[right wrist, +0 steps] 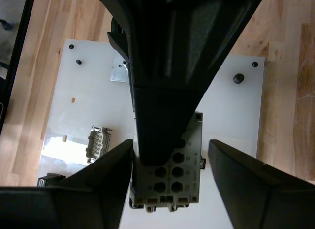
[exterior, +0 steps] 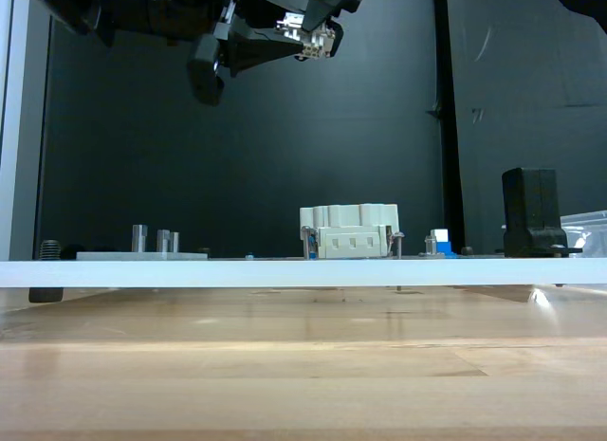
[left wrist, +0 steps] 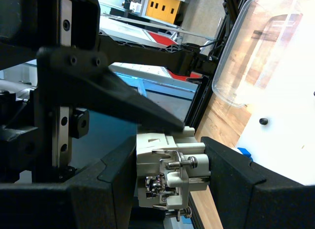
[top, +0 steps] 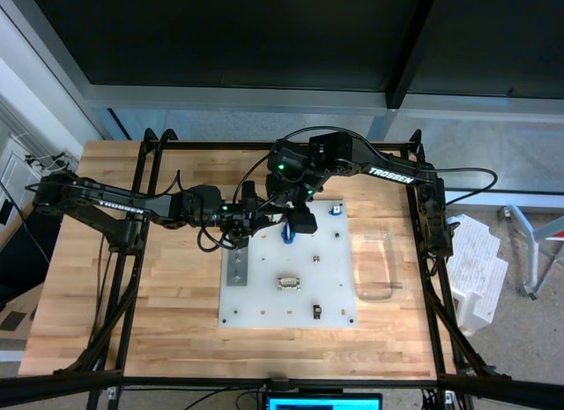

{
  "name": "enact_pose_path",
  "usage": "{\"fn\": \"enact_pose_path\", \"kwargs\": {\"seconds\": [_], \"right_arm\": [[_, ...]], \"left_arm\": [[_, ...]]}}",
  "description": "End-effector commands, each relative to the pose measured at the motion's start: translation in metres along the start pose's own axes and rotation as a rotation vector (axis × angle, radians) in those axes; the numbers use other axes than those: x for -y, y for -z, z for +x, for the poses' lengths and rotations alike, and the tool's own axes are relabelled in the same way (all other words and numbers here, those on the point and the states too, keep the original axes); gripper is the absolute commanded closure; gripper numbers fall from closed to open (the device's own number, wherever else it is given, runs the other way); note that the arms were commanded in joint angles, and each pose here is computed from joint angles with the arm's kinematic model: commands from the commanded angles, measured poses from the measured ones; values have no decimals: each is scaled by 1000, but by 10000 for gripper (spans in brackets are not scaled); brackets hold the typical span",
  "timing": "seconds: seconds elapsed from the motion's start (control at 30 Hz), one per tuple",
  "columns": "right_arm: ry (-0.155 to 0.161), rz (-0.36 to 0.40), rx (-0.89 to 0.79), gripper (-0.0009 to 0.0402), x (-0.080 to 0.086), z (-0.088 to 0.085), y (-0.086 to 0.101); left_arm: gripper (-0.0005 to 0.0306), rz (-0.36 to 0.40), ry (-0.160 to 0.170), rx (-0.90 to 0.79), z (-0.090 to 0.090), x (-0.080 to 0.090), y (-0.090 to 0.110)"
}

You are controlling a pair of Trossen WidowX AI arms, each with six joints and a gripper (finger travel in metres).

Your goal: Pick the HAN10E connector and install on the hub

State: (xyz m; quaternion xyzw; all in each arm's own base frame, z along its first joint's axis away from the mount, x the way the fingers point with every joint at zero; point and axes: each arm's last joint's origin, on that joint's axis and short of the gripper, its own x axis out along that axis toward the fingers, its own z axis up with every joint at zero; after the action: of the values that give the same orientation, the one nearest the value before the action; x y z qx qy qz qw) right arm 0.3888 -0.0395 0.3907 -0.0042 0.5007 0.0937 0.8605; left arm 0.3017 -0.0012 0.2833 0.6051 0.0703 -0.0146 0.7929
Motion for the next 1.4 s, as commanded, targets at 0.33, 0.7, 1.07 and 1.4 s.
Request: {"fn": "enact_pose_path", "kwargs": {"seconds": [0.33, 0.7, 1.07, 1.4], "right_arm": [[1, -34, -2, 308, 0, 0, 0], [-3, -54, -23, 329, -1, 0, 2], [2, -58, -49, 329, 0, -1, 5], [70, -13, -103, 329, -1, -6, 11]], "left_arm": [[289, -2, -1, 1, 0, 0, 0], [145, -57, -1, 4, 0, -1, 0], [65, -112, -24, -57, -2, -2, 0], [43, -408, 18, -118, -14, 2, 1]]}}
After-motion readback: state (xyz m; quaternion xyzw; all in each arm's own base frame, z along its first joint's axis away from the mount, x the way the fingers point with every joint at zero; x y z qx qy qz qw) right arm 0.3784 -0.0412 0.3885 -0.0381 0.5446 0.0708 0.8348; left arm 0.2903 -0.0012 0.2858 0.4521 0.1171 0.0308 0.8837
